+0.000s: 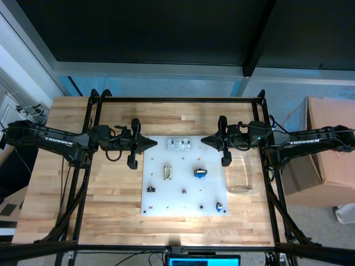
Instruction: Remove the RJ45 connector from the taskboard and place in the container
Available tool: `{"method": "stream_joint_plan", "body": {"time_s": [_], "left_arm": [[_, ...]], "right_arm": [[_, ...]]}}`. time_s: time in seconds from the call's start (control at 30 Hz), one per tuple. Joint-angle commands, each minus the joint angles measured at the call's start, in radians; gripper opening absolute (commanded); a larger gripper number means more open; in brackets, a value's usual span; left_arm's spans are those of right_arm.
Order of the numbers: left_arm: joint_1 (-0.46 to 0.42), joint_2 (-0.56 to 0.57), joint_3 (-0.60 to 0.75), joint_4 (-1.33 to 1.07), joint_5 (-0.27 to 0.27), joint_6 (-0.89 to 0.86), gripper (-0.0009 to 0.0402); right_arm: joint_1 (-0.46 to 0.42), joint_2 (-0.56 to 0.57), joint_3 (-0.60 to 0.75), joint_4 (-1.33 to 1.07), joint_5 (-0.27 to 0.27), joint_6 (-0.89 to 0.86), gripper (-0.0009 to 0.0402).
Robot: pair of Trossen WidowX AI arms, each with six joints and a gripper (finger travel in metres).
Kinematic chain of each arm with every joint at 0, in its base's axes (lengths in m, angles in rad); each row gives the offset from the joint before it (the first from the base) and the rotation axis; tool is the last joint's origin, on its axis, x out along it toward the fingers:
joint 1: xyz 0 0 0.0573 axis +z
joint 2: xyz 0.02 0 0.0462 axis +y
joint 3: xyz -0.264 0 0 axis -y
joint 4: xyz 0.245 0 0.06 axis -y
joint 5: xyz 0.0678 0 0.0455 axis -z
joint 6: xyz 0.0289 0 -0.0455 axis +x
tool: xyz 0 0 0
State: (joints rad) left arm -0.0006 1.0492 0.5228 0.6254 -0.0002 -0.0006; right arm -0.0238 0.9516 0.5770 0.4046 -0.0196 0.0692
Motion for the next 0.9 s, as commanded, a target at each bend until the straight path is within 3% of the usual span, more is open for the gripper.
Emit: {"method": "stream_joint_plan", "body": {"time_s": [0.03, 0.8, 0.9], "left_arm": [[0.000, 0.000, 0.000, 0.000, 0.000, 0.000, 0.0000], [0.000, 0.000, 0.000, 0.000, 0.000, 0.000, 0.0000], [0.001, 0.000, 0.000, 0.000, 0.000, 0.001, 0.0000]], "right_arm": [[0.000, 0.000, 0.000, 0.000, 0.000, 0.000, 0.0000], [0.000, 0.000, 0.001, 0.034, -0.001, 0.002, 0.0000], [0.002, -0.010, 0.004, 0.012, -0.064, 0.001, 0.0000]]}}
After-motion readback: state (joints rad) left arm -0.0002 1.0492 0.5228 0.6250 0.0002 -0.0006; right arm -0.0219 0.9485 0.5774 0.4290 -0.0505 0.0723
